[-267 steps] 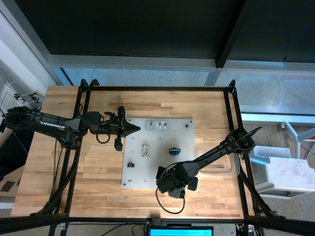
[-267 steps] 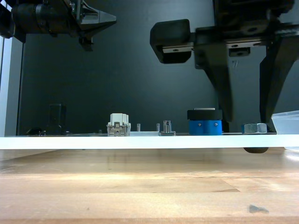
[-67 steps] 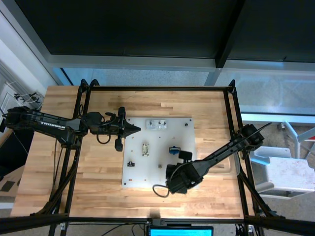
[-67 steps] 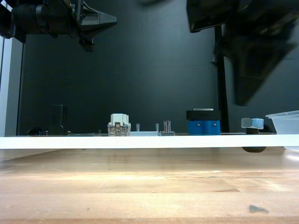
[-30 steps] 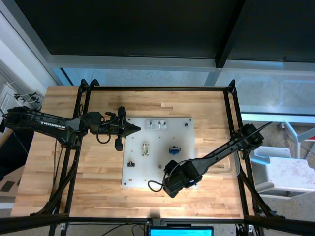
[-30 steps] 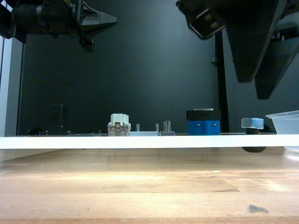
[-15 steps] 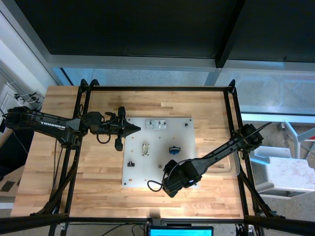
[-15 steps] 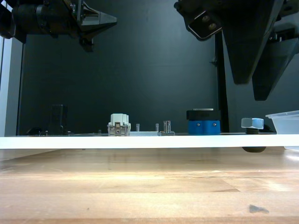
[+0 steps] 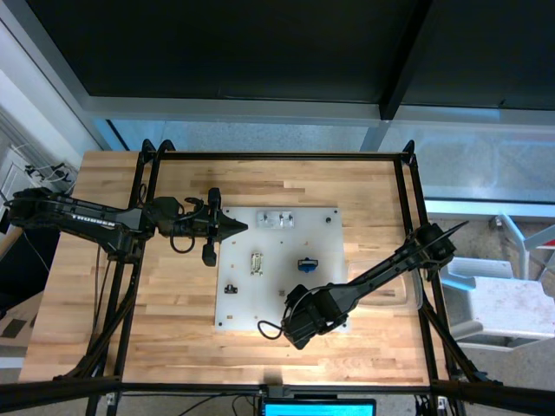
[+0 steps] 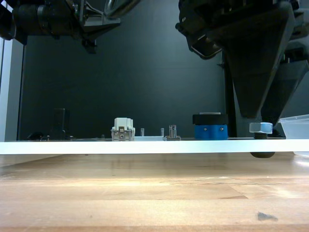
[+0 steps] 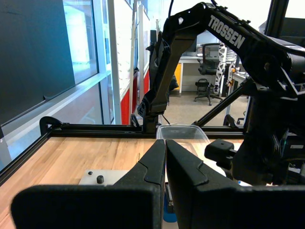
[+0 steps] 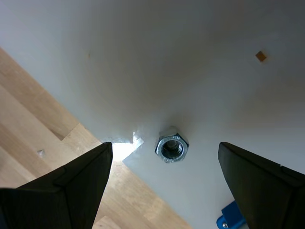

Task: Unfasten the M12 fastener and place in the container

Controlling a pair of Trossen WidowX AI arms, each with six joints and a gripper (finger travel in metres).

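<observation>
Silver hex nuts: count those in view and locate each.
1: the nut on its stud, below the open right gripper; the left gripper hovers shut at the board's left edge. Others may be hidden.

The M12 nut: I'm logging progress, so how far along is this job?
Done: the nut sits high on its stud, ribs showing below, apparently partly unscrewed. In hand: the open right gripper straddles it; the left gripper is parked shut at the board's left edge. Left: spinning it off and into the container.

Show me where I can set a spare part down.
Free: near-left table wood, bordered by the board and the shut left gripper. Crowded: the board's near right corner, where the open right gripper hangs over the nut, beside the tray.
</observation>
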